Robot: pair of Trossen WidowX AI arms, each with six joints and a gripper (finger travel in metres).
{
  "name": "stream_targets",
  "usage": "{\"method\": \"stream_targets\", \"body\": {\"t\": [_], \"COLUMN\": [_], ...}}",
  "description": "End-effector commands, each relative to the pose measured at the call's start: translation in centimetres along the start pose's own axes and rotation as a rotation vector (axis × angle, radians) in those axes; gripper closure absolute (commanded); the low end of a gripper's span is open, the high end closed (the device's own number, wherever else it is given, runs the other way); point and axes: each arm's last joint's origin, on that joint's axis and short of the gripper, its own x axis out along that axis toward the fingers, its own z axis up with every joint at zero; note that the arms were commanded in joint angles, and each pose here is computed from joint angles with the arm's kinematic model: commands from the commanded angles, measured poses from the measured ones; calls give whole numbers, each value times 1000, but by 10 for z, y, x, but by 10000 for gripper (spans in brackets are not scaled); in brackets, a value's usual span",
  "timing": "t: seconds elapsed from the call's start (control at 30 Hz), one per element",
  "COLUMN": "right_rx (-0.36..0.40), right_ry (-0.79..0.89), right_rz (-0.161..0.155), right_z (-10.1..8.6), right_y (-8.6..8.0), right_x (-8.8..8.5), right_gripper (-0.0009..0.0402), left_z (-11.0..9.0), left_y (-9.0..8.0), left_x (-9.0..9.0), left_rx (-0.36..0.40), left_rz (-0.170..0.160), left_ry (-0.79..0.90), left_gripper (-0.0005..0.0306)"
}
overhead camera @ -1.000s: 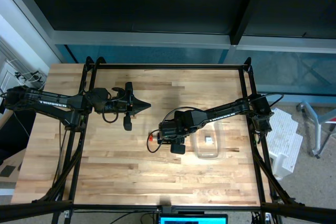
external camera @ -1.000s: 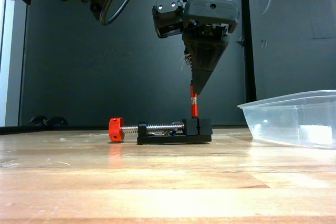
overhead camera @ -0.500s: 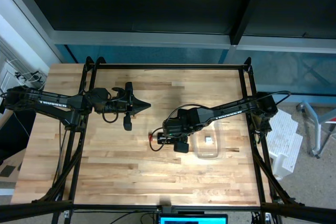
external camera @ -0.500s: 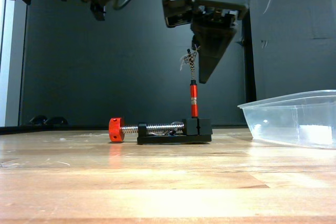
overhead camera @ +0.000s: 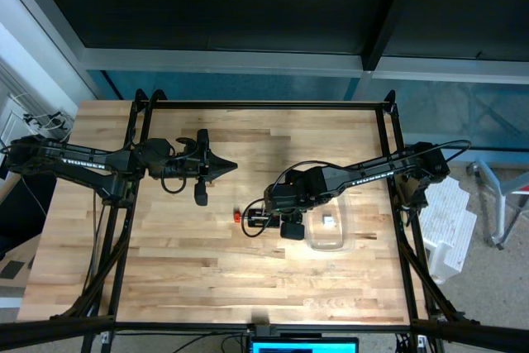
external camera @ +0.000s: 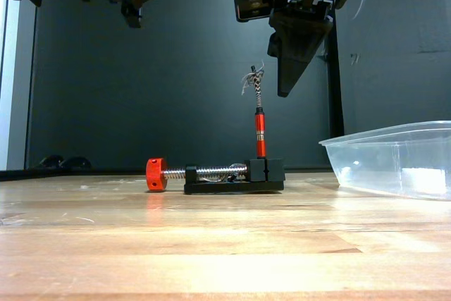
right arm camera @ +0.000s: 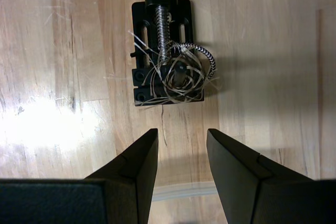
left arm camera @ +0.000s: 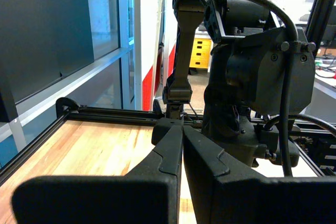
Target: Pick the rca connector and install on the hub
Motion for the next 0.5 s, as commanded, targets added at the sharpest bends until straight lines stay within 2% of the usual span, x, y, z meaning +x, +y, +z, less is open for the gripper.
{"method": "stream_targets", "body": {"t": [0.03, 0.5], "right_rx": [-2, -5], "right_ry": [0, -7], "right_rz": [1, 4], "right_z": [0, 0], "right_y": [1, 3], "right_x": [0, 0], "right_gripper": [267, 267], "left_z": [0, 0], "left_y": [0, 0], "left_x": [0, 0], "left_rx": [0, 0], "left_rz": [0, 0], "left_ry": [0, 0], "left_gripper": [300, 300]}}
